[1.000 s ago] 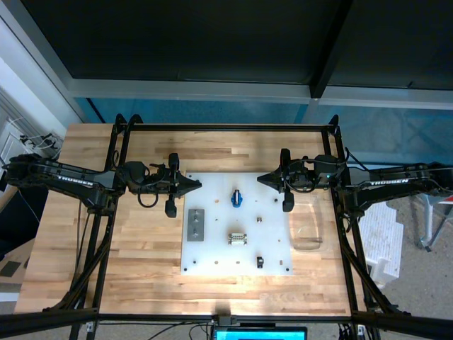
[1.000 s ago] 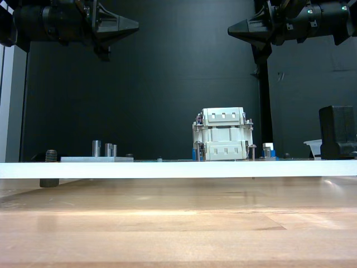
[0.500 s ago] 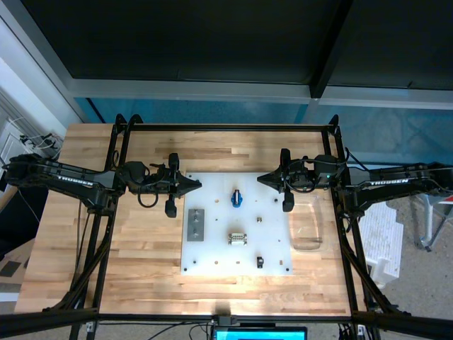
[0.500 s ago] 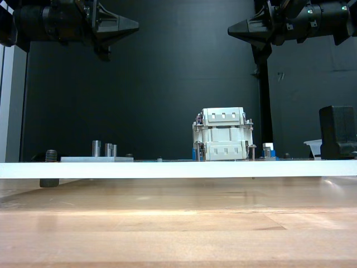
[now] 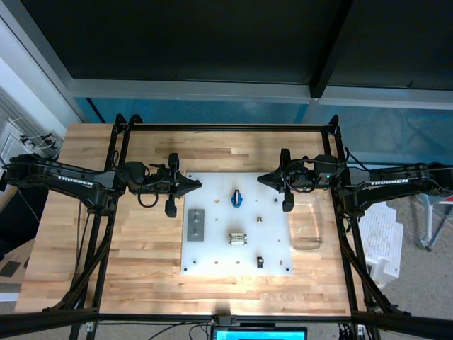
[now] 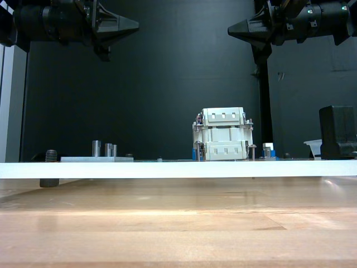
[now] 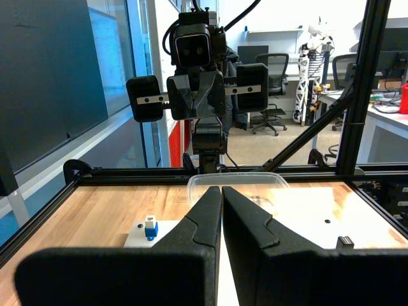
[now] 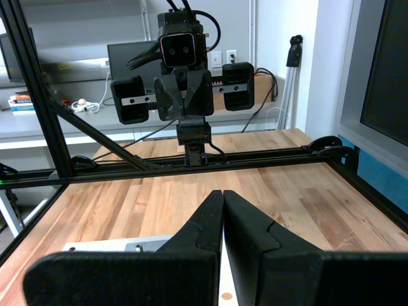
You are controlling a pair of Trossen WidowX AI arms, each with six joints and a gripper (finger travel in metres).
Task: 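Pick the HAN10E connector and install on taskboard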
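The HAN10E connector [image 5: 238,239] is a pale grey block standing upright on the white taskboard [image 5: 212,265], near its middle. In the low view the HAN10E connector [image 6: 222,135] rises from the taskboard [image 6: 139,170]. My left gripper [image 5: 197,185] hangs shut above the board's far left edge, high above the surface, with its tip [image 6: 135,24] pointing inward. My right gripper [image 5: 260,180] hangs shut over the far right edge, its tip [image 6: 231,28] pointing inward. Neither holds anything. In each wrist view the fingers [image 7: 207,210] [image 8: 213,210] meet at the tips.
On the board sit a grey plate [image 5: 195,225] at the left, a blue part [image 5: 236,197] towards the back and a small black part [image 5: 260,262] at the front. A clear plastic tray [image 5: 306,227] lies right of the board. Black frame rails surround the wooden table [image 5: 134,255].
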